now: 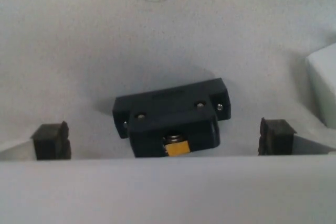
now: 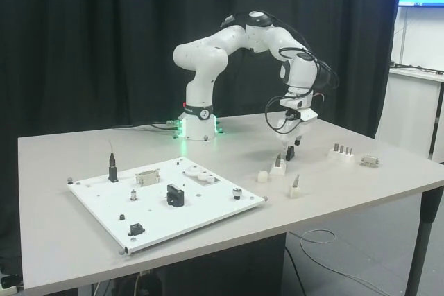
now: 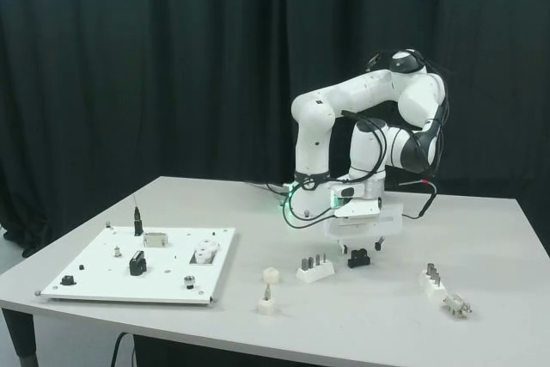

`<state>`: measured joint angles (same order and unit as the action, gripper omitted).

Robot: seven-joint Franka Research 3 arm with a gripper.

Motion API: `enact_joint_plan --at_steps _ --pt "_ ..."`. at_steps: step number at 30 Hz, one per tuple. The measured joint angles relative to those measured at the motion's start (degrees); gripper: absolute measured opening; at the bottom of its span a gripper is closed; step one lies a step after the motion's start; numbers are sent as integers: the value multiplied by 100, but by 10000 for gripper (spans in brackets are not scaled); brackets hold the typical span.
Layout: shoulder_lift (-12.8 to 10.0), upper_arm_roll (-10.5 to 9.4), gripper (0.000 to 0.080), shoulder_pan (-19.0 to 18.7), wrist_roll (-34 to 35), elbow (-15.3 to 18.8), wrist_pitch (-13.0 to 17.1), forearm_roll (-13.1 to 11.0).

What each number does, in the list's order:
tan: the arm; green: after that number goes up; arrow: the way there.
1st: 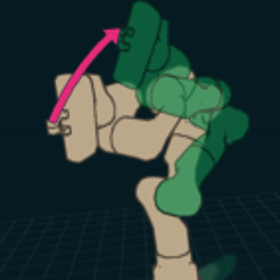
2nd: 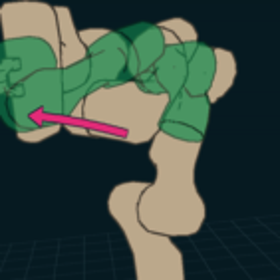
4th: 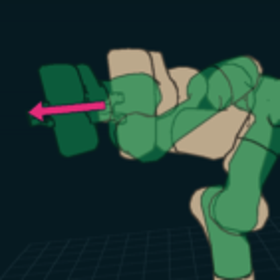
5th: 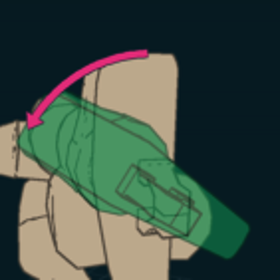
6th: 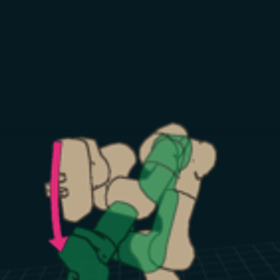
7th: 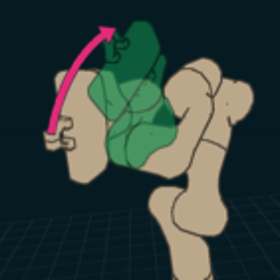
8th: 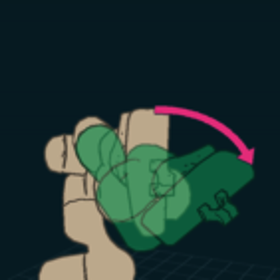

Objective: Pick D-SUB.

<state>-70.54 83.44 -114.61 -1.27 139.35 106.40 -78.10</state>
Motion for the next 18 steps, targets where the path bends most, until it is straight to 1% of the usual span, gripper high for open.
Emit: enact_joint_plan --at_steps 18 --pt "0 -54 800 31 0 28 41 -34"
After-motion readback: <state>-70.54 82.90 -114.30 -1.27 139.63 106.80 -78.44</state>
